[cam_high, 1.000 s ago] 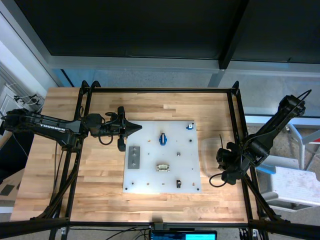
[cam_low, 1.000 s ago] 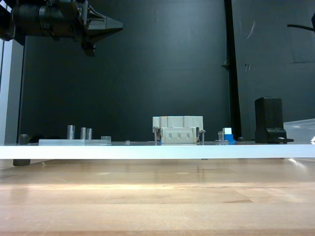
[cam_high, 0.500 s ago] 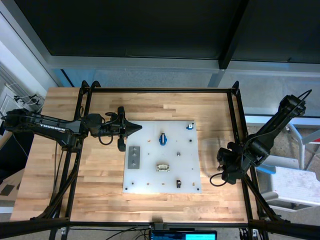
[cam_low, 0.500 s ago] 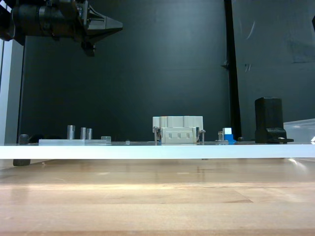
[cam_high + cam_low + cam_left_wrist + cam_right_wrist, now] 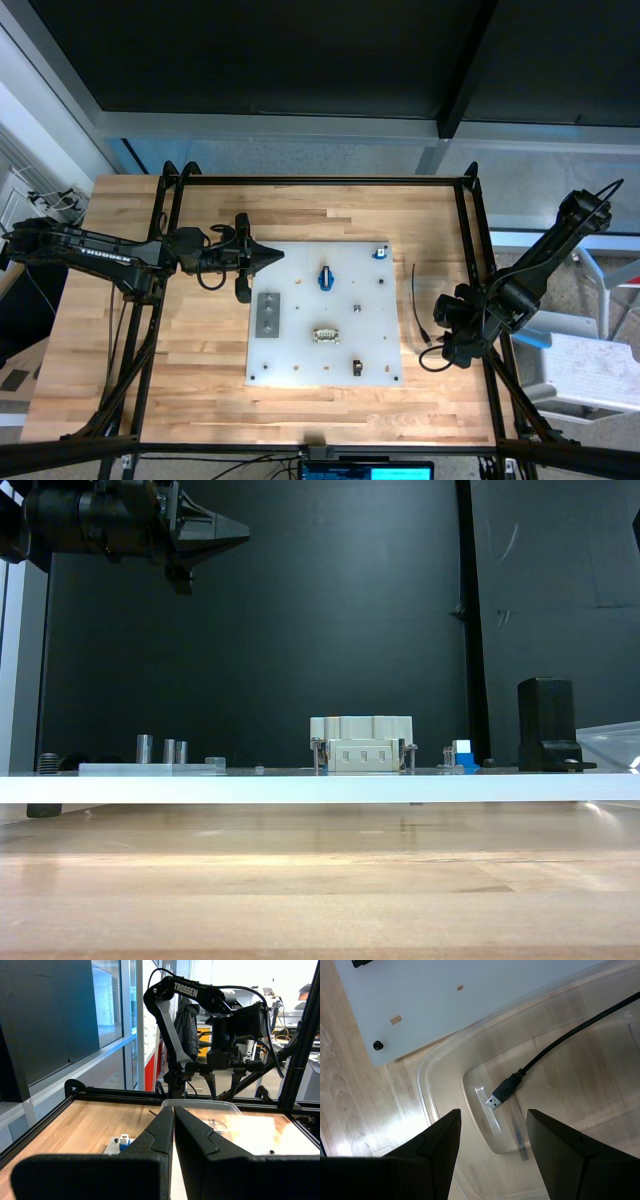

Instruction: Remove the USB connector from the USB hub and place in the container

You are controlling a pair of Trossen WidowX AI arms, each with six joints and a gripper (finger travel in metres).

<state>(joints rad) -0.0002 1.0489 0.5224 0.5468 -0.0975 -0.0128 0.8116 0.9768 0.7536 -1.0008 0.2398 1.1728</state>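
Observation:
The USB connector (image 5: pixel 414 298), a thin black cable with a dark plug (image 5: pixel 503 1092) and silver tip, lies loose inside the clear container (image 5: pixel 408 335) to the right of the white board. My right gripper (image 5: pixel 438 318) hangs just above the container (image 5: pixel 427 1063), open, its fingers (image 5: pixel 438 1141) on either side of the plug without touching it. The USB hub (image 5: pixel 356 367) is a small black block near the board's front edge; it also shows in the low view as the USB hub (image 5: pixel 546 726). My left gripper (image 5: pixel 276 255) hovers shut above the board's back left corner.
The white board (image 5: pixel 300 352) carries a grey metal plate (image 5: pixel 268 313), a beige multi-pin socket (image 5: pixel 324 336) and a blue knob (image 5: pixel 325 277). A black frame (image 5: pixel 470 260) runs round the table, close behind the right arm.
The cable was not visible in the container before and now lies in it, free of the right gripper. The left arm has not moved.

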